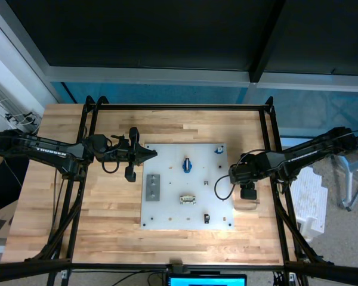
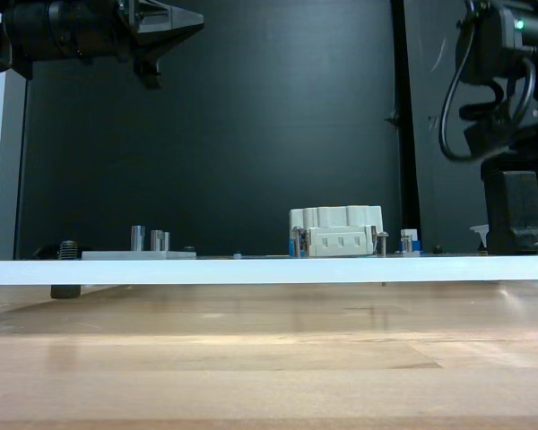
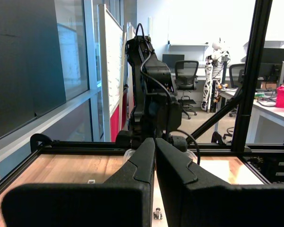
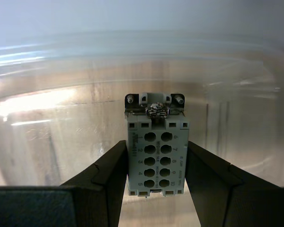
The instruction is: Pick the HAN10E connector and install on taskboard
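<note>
A butcher-block table (image 1: 107, 226) carries the white taskboard (image 1: 167, 217). The right gripper (image 1: 248, 193) points down into a clear tub (image 4: 217, 71) just off the board's 3 o'clock edge. Its fingers pinch the HAN10E connector (image 4: 155, 156) by its long sides, long axis along the fingers. The pale housing (image 1: 188, 199) on the board lies at 9 o'clock from it. The left gripper (image 3: 155, 151), pressed together and empty, hangs high by the board's 10 o'clock corner. From above, the wrist hides the connector, and the housing's seat cannot be made out.

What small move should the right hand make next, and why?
Probably lift straight up: the right hand, down in the clear tray beside the taskboard, has both fingers against the HAN10E connector. The left hand hangs shut, raised near the board's left edge.
</note>
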You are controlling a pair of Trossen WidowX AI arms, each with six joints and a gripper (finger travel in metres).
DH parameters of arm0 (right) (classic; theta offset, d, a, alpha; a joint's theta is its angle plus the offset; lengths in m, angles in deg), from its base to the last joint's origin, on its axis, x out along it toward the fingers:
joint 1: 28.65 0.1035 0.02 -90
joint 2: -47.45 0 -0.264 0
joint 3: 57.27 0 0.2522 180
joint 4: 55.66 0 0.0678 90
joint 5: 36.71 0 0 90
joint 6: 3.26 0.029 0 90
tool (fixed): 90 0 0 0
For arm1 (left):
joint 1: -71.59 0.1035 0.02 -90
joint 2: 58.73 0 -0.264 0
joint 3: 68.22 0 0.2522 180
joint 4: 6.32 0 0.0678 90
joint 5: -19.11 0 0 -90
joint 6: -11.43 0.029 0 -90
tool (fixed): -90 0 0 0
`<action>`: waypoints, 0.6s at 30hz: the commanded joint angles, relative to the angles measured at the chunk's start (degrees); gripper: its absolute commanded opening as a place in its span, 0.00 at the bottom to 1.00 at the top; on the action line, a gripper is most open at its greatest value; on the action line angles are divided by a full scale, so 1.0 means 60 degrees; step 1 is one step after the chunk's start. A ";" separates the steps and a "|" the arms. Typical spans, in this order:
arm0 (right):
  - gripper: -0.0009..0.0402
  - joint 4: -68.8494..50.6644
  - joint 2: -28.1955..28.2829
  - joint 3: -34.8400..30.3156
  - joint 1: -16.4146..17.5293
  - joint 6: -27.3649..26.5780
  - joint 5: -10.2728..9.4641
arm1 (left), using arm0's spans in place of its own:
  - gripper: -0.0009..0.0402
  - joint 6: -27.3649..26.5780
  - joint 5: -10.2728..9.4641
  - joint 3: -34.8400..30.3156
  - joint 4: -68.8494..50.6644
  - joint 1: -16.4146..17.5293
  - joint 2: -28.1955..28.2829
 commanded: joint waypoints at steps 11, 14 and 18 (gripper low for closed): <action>0.23 -0.1614 -0.0270 -0.1574 0.0015 0.0015 -0.0229 | 0.02 0.0000 0.0000 -0.0004 0.0000 0.0000 0.0004; 0.23 -0.1880 -0.0270 -0.1963 0.0033 0.0098 -0.0229 | 0.02 0.0000 0.0000 -0.0004 0.0000 0.0000 0.0004; 0.23 -0.2350 -0.0262 -0.2299 0.0058 0.0237 -0.0226 | 0.02 0.0000 0.0000 -0.0004 0.0000 0.0000 0.0004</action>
